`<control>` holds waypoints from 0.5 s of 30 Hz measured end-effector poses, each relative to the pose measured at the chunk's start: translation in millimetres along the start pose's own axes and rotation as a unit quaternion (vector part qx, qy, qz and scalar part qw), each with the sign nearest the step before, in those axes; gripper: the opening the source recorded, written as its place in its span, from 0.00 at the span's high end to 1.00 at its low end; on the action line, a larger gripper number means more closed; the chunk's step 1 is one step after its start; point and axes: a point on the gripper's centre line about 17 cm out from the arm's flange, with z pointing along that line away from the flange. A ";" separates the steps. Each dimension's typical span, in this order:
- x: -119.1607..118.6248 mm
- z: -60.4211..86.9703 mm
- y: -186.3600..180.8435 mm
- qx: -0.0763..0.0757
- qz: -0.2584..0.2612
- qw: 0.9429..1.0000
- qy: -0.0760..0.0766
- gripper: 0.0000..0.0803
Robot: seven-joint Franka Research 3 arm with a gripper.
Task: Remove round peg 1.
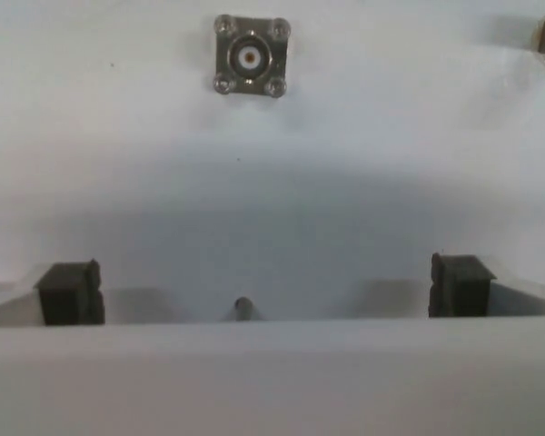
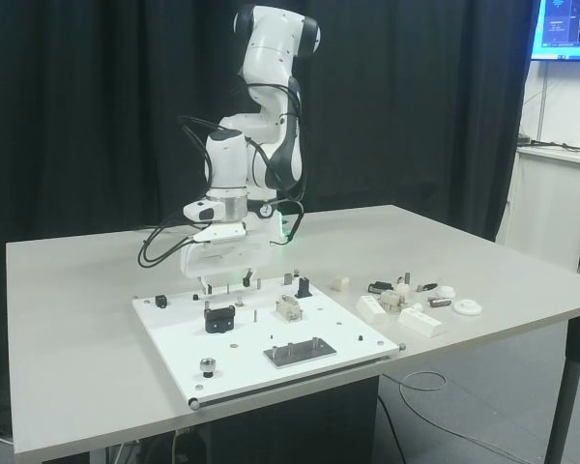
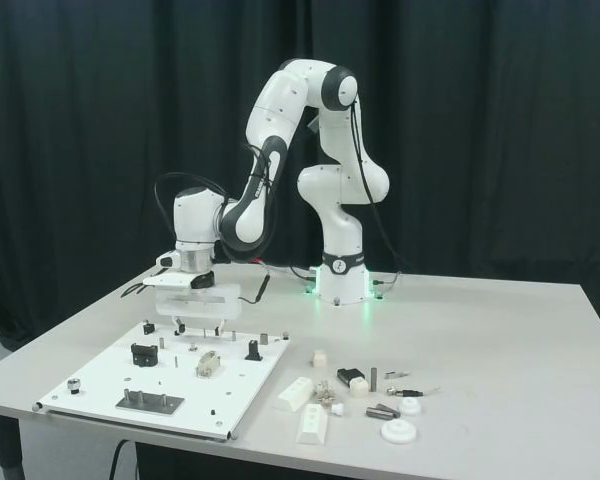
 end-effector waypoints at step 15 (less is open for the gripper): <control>2.4 -2.9 0.1 0.000 0.000 1.000 0.003 0.00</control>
